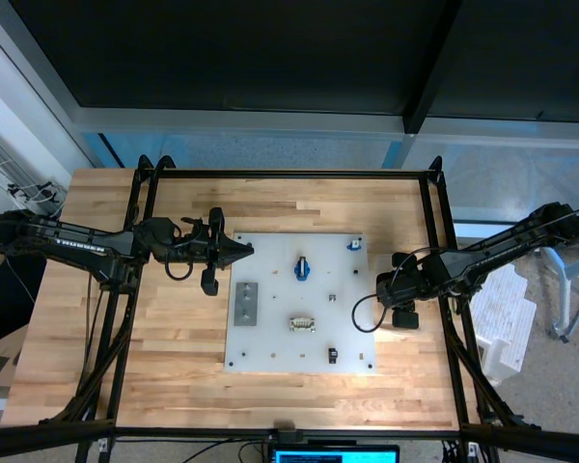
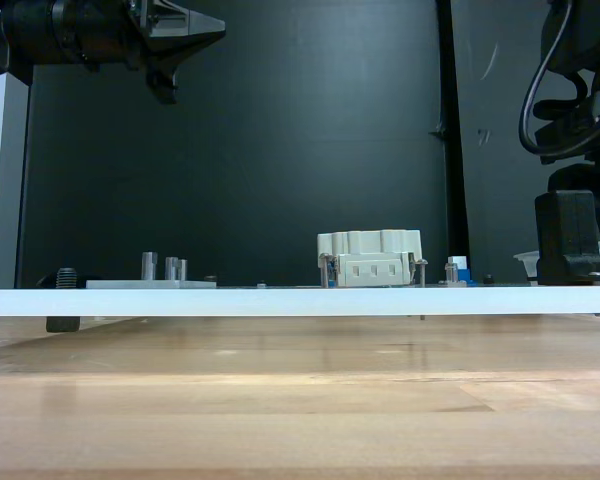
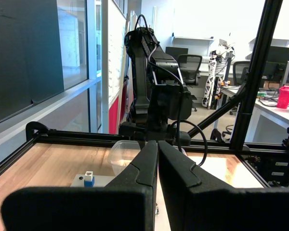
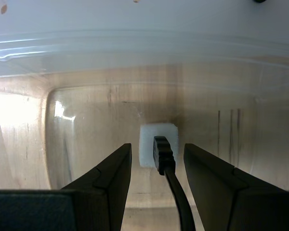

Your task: Pick the USB connector and install on taskboard

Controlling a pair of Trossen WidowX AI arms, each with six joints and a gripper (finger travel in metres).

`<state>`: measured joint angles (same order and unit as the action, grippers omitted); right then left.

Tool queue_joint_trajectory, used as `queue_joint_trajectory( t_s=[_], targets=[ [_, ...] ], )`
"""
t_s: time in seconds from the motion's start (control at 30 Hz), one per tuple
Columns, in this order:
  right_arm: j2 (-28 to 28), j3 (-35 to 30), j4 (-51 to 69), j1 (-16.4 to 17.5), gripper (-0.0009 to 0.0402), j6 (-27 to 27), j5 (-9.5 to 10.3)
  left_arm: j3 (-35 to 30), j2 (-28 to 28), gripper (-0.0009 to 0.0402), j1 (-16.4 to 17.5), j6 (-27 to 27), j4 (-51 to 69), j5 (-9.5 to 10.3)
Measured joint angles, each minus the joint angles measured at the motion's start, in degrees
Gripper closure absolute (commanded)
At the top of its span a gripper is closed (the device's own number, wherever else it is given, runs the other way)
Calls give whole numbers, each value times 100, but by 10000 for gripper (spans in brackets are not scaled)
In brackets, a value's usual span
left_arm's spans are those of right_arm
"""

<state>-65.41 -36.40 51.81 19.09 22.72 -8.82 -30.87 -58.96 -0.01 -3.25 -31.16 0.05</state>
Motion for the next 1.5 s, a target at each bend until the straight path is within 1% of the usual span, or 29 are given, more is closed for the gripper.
queue_joint_trajectory(
  t_s=[0.13, 0.27, 0.87, 0.97, 1.5],
  targets=[
    [0, 9, 2, 0, 250, 33, 0, 0, 0, 393, 0, 0, -2, 0],
    [-37, 15, -11, -4, 268, 31, -2, 0, 0, 393, 0, 0, 0, 0],
    [-37, 20, -28, -11, 396, -9, -2, 0, 0, 393, 0, 2, -2, 2],
    [-26, 20, -24, -11, 391, -9, 0, 0, 0, 393, 0, 0, 0, 0],
    [195, -20, 55, -11, 393, -7, -2, 0, 0, 393, 0, 0, -2, 0]
  ],
)
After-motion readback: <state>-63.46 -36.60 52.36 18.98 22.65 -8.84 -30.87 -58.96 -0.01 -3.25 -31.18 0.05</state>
